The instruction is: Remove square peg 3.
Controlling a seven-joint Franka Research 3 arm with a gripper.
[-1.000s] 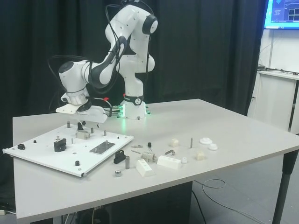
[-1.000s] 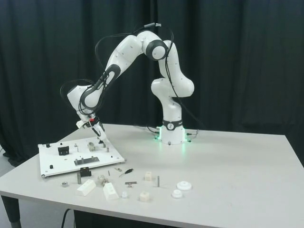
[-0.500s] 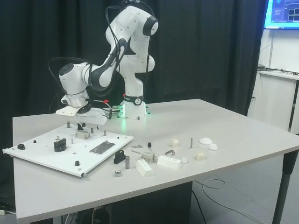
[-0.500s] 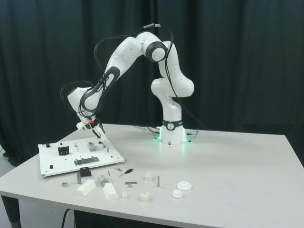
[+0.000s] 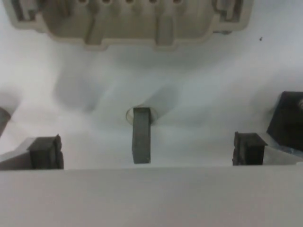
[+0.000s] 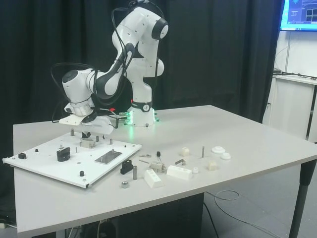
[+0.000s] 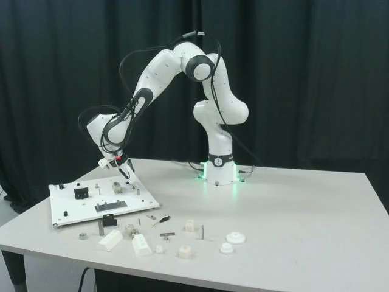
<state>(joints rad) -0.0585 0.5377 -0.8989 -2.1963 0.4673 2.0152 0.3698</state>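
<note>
— Where was the pincer [image 6: 85, 133]?

— It hung just above the far part of the white board [image 6: 44, 161], which lay at the left end of the grey bench [image 6: 237, 139]. In the wrist view its two black fingertips [image 5: 46, 152] stood wide apart, and neither touched anything. It held nothing.

— And the square peg [image 5: 141, 135]?

— It stood upright in its hole in the board, seen between the two fingertips and clear of both. It was a dark grey bar with a square section. In the room views it was too small for me to pick out under the wrist.

— What else sat near it on the board?

— A pale plug housing [image 5: 128, 21] with a row of pins lay just beyond the peg in the wrist view. In the first room view a black block [image 6: 63, 155] sat at about nine o'clock from the board's middle, and a grey metal plate [image 6: 108, 157] at about three o'clock.

— And off the board?

— Loose parts lay on the bench to the right of it: two white blocks [image 6: 179, 172], a small black block [image 6: 126, 167], a nut [image 6: 125, 184], a thin pin [image 6: 202, 151] standing upright and two white gears [image 6: 218, 149]. The white arm [image 7: 158, 67] arched over from its base [image 7: 220, 172], where a green light showed.
</note>
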